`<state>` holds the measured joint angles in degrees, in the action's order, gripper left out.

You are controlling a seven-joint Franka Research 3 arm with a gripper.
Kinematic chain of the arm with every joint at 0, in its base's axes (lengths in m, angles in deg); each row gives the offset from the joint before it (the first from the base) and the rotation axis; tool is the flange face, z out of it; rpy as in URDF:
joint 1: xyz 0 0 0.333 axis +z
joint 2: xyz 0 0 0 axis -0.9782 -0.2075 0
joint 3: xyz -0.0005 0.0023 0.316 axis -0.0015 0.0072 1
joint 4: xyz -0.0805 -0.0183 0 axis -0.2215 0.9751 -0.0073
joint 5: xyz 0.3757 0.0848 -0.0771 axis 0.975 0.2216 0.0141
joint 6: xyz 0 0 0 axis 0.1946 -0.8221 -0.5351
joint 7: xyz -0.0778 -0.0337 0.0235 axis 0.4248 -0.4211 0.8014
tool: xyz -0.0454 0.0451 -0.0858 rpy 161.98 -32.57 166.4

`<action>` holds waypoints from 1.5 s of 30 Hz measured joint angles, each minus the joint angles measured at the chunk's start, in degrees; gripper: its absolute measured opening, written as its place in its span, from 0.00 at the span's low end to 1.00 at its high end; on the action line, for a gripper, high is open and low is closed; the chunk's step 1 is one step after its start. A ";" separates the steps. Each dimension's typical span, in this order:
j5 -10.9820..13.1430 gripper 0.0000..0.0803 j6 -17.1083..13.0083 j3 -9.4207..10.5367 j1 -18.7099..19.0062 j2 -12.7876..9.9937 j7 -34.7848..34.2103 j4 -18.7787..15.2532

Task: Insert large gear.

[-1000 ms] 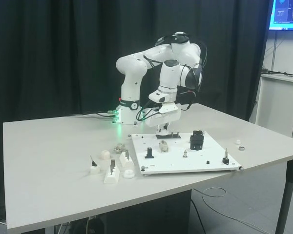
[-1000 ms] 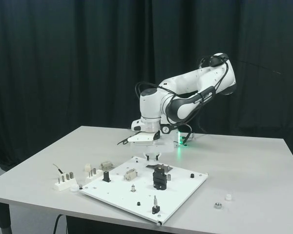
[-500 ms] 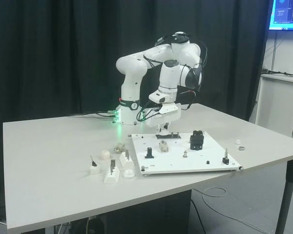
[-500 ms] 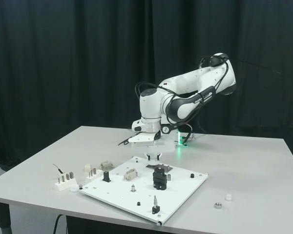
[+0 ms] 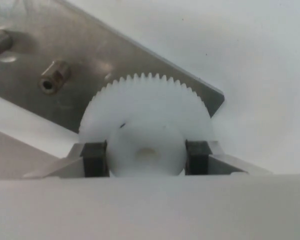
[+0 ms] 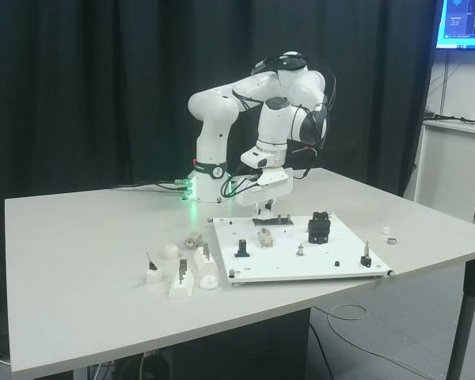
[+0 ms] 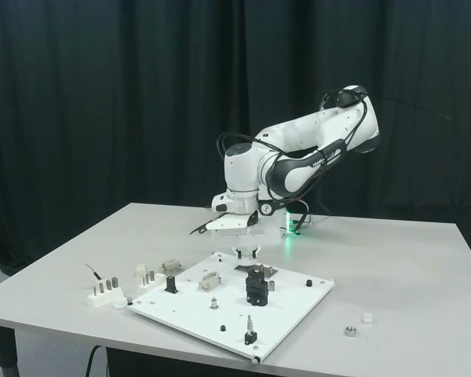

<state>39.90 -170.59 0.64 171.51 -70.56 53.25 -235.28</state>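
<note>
My two-fingered gripper [image 5: 146, 159] was clamped on the hub of the large white toothed plastic gear [image 5: 146, 107]. The gear hung over the grey metal plate [image 5: 65, 65]; its small grey peg [image 5: 54, 77] lay off to one side, not under the bore

White toothed gear [image 5: 146, 120], black finger pads [image 5: 95, 159], white board [image 6: 297, 249], grey table [image 6: 87, 261], black curtain [image 7: 102, 94].

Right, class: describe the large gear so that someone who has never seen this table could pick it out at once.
Find the white arm's gripper, poised over the far edge of the white board on the grey table. The large gear is the white toothed disc clamped by its hub between the two black finger pads, above a grey metal plate. No other part is being held.
</note>
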 joint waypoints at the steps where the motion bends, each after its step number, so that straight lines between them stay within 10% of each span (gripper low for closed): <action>1: 0.00 0.41 0.00 0.00 0.00 0.00 0.00 0.01; 33: 0.78 0.42 -0.26 0.15 0.02 0.00 -0.01 0.03; 34: 0.78 0.66 -0.20 0.15 0.04 0.00 -0.06 0.03; 43: 0.35 0.66 0.47 0.03 0.06 0.00 -0.84 0.03; 44: 0.14 0.97 0.47 -0.07 0.06 0.00 -0.97 0.03; 45: -0.15 0.97 0.47 -0.21 0.06 0.00 -1.09 0.03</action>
<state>39.75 -170.12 0.43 171.57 -70.56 52.16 -235.25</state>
